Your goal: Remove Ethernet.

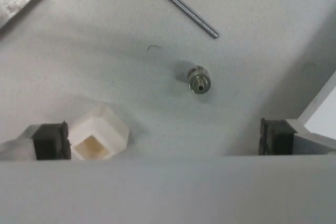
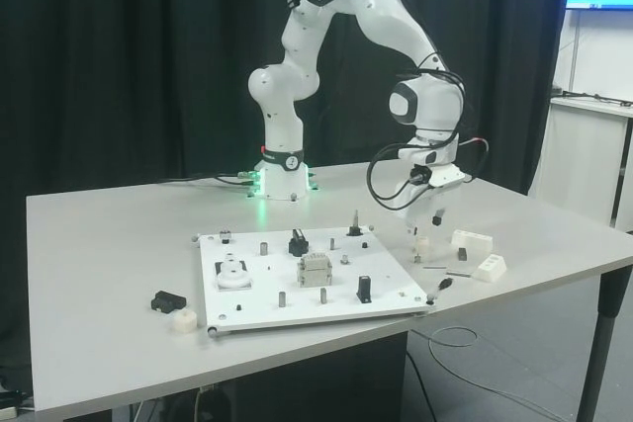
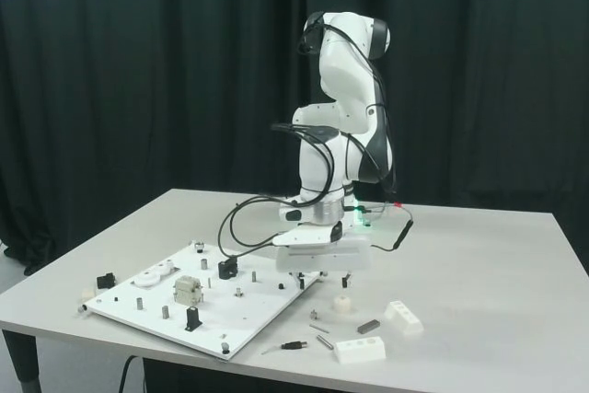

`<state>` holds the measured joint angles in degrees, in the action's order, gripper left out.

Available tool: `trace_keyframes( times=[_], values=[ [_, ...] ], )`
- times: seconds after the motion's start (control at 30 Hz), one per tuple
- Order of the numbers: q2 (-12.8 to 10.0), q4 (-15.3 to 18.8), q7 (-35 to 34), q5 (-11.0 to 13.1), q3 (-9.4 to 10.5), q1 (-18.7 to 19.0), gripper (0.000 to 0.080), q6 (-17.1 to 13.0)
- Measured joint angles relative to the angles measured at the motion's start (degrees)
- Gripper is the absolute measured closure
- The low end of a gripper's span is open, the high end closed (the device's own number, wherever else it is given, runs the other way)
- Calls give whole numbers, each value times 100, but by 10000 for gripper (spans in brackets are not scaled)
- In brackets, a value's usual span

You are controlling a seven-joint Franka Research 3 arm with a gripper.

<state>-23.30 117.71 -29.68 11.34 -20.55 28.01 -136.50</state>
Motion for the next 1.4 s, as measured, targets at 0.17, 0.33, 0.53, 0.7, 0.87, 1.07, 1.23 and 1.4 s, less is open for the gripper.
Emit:
trace_keyframes(
  times=[0.17,0.33,0.53,0.7,0.87,1.07,1.23,1.4],
  values=[
    [13,-7,5,-158,3,26,3,104],
    [64,-7,165,-448,50,46,3,299],
    [158,-6,395,-835,142,46,3,634],
    [241,22,610,-1162,205,45,3,929],
    [330,101,926,-1516,298,19,3,1224],
    [419,245,1036,-1918,439,-61,3,1481],
    [500,401,1379,-2270,689,-250,3,1570],
    [577,533,1445,-2602,1019,-535,3,1592]
  ],
)
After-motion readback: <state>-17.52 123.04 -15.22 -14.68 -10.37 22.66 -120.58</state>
